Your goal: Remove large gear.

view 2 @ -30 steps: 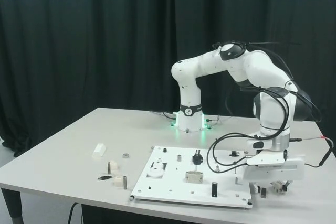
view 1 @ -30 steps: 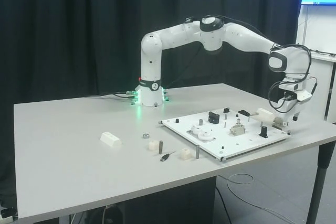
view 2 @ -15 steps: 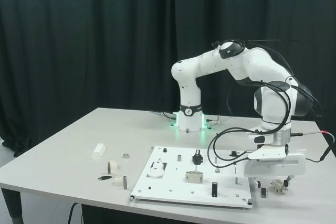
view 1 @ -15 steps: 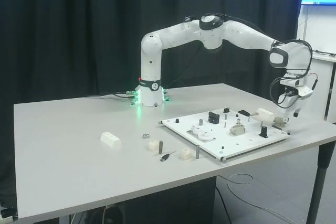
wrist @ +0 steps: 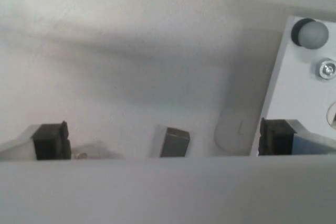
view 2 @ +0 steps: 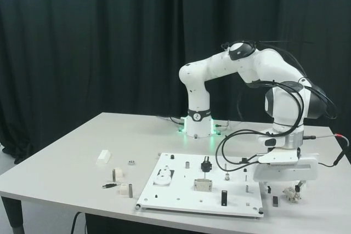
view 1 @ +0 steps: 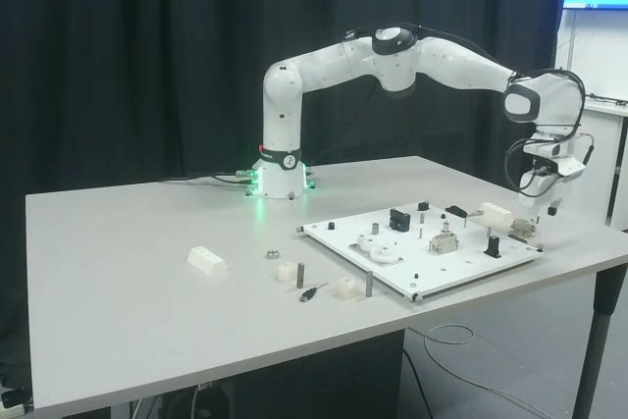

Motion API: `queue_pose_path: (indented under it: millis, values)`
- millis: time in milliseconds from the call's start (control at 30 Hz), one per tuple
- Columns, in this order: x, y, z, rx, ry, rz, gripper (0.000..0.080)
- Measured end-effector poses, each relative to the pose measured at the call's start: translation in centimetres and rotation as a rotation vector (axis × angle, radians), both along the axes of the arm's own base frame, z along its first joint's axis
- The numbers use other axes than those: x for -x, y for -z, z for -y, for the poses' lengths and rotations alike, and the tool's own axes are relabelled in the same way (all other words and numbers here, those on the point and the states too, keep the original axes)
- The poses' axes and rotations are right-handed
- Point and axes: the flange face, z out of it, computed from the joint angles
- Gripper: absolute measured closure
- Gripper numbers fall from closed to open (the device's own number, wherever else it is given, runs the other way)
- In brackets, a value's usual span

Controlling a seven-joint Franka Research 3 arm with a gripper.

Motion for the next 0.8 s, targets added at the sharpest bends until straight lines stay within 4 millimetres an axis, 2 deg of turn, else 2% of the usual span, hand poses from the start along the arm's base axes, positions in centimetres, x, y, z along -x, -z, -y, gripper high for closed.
queue_pose_path:
  millis: [800]
  values:
    - [-0.35, -0.91, 0.78, -0.003, 0.036, -0.008, 0.0003]
